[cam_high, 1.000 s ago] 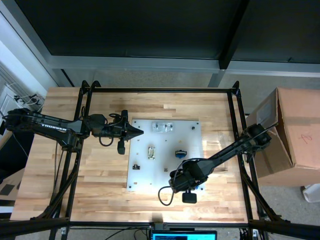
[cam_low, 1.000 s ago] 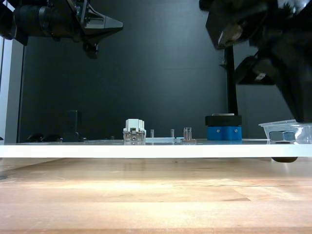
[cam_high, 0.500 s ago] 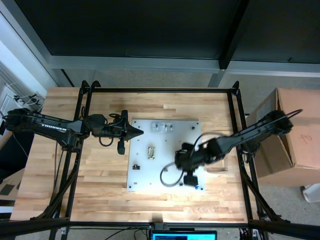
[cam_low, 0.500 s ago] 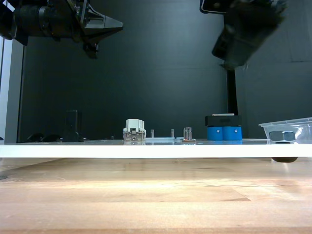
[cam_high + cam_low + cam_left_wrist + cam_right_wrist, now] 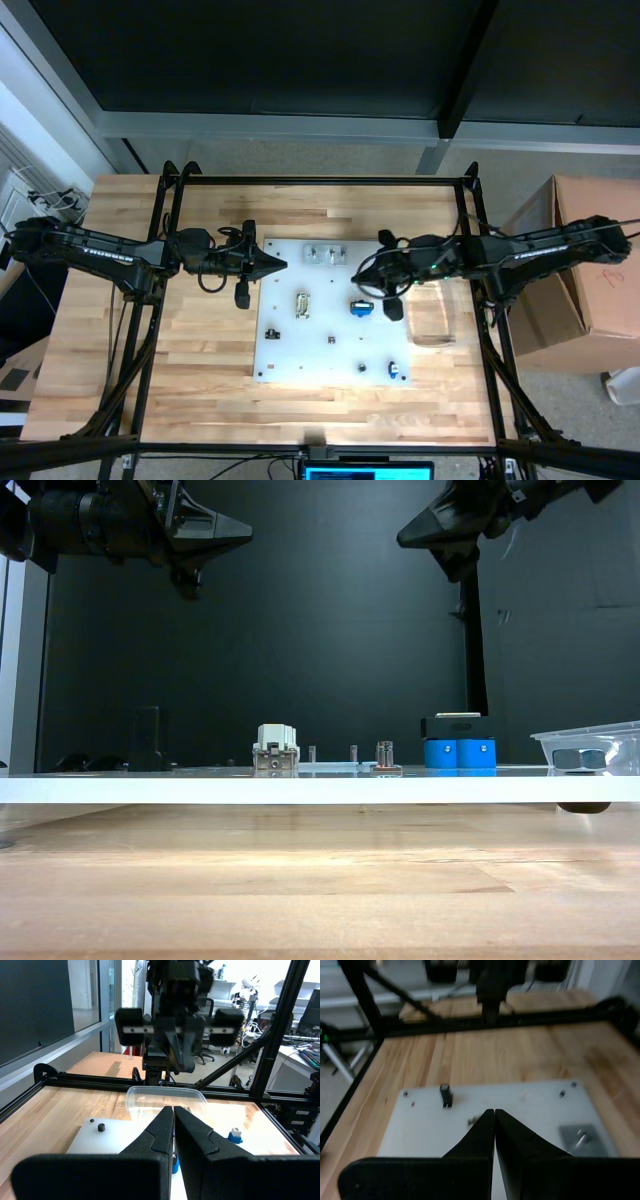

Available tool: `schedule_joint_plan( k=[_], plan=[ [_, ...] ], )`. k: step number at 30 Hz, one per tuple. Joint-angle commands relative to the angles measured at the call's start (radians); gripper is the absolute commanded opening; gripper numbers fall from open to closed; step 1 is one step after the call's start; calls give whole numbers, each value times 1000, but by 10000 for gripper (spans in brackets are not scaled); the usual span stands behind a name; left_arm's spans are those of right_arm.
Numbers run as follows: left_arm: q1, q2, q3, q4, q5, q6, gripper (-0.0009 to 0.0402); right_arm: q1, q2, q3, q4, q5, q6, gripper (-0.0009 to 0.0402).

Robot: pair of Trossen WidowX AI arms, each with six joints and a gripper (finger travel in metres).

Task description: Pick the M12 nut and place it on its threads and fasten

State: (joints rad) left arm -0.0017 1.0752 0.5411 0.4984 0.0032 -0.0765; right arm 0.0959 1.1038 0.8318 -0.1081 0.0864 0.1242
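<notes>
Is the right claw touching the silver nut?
Apart. The low view shows the right gripper high up and the nut far below by the board. The left gripper hangs high too.

The board (image 5: 330, 345) is laid on the surface (image 5: 200, 380), with the tray (image 5: 432, 340) just to its right. The left tool (image 5: 283, 264) and right tool (image 5: 357, 275) are held above it. The M12 nut (image 5: 578, 757) is seen before the tray.

The table (image 5: 200, 380) is pale, smooth wood, and the board (image 5: 300, 355) on it is matt white. The tray (image 5: 430, 320) is clear glossy plastic, and the nut (image 5: 578, 757) is bare silver metal.
</notes>
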Motion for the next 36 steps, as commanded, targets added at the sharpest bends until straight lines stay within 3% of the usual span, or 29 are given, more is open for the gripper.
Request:
schedule_joint_plan(
  k=[1, 8, 17, 24, 28, 36],
  plan=[
    [0, 0, 0, 0, 0, 0, 0, -34, -66, -62, 89, 1, -20, 0],
    [0, 0, 0, 0, 0, 0, 0, -59, -165, -209, 330, 1, -40, 0],
    [0, 0, 0, 0, 0, 0, 0, -80, -181, -351, 549, -34, -42, 0],
    [0, 0, 0, 0, 0, 0, 0, -86, -181, -366, 561, -40, -47, 0],
    [0, 0, 0, 0, 0, 0, 0, -121, -179, -366, 566, -87, -46, 0],
    [0, 0, 0, 0, 0, 0, 0, -132, -179, -366, 586, -85, -35, 0]
  ],
)
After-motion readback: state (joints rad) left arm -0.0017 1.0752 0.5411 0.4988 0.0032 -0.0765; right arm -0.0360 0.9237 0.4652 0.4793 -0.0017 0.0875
